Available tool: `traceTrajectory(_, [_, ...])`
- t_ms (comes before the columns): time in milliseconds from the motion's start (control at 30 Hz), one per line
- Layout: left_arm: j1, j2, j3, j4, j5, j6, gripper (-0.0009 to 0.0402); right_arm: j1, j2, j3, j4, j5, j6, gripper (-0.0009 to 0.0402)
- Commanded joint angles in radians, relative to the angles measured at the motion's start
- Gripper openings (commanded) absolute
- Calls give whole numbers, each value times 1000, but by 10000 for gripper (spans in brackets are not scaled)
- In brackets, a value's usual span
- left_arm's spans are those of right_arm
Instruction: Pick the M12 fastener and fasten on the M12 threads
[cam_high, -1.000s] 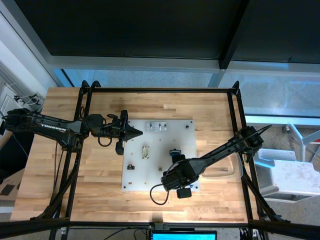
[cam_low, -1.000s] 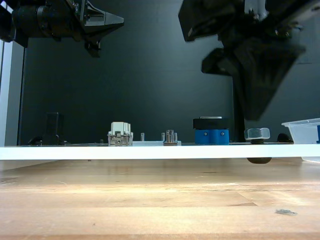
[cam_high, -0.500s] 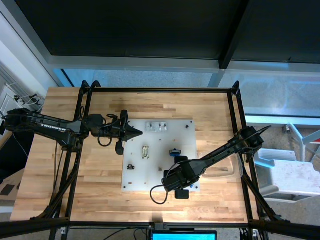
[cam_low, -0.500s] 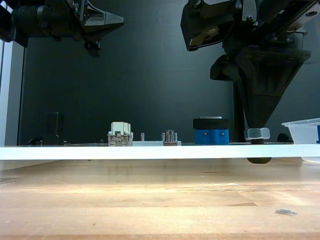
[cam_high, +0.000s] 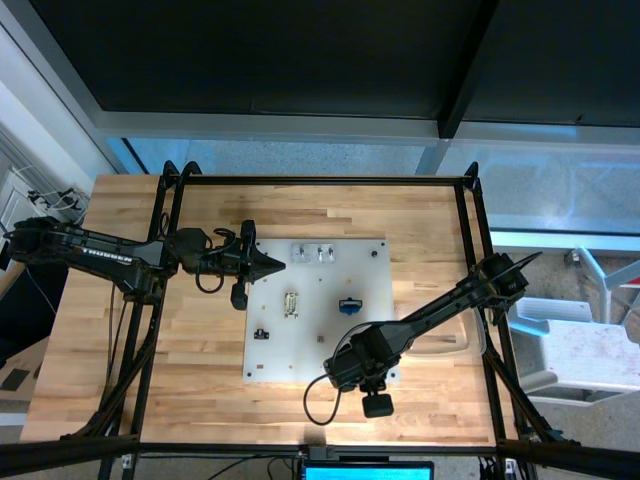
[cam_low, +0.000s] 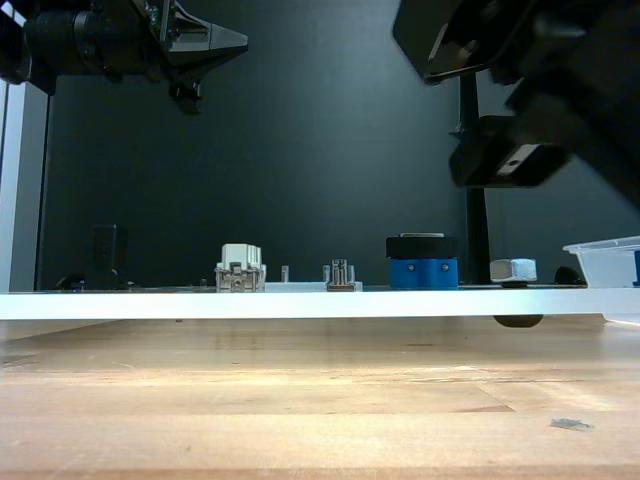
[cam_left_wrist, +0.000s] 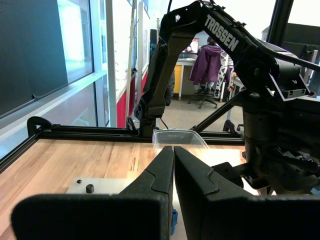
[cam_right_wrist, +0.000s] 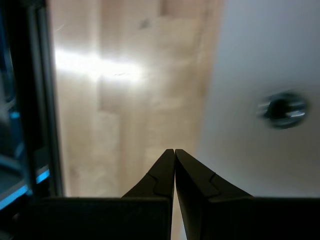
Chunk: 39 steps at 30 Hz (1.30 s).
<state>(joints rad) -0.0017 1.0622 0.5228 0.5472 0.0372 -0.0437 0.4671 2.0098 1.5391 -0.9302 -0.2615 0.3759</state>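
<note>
Looking along the right gripper (cam_right_wrist: 174, 150), you find its jaws pressed together with nothing between them, their tips over the line where the white board (cam_right_wrist: 250, 60) meets the wooden desk (cam_right_wrist: 125, 100). The M12 nut (cam_right_wrist: 283, 108) sits on the board off to one side, apart from the jaws, with a dark core showing through its middle. In the low view you see the silver nut on its stud (cam_low: 514, 284) near the board's near right edge, just beside a blue connector block (cam_low: 423, 272), with the right gripper hanging above and clear of it. Your left gripper (cam_left_wrist: 173, 148) is held high over the board's left edge, jaws likewise closed and empty, facing the clear container (cam_left_wrist: 180, 137) across the desk.
</note>
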Motion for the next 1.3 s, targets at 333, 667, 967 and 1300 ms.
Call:
traceTrajectory(333, [0,0,0,0,0,0,0,-3,-8,25,-93,298,71,0])
traceTrajectory(667, [0,0,0,0,0,0,0,-3,-5,5,-34,353,116,0])
traceTrajectory(967, [0,0,0,0,0,0,0,-5,-5,-11,0,327,118,0])
traceTrajectory(1300, [0,0,0,0,0,0,0,-6,-7,-11,-3,7,79,0])
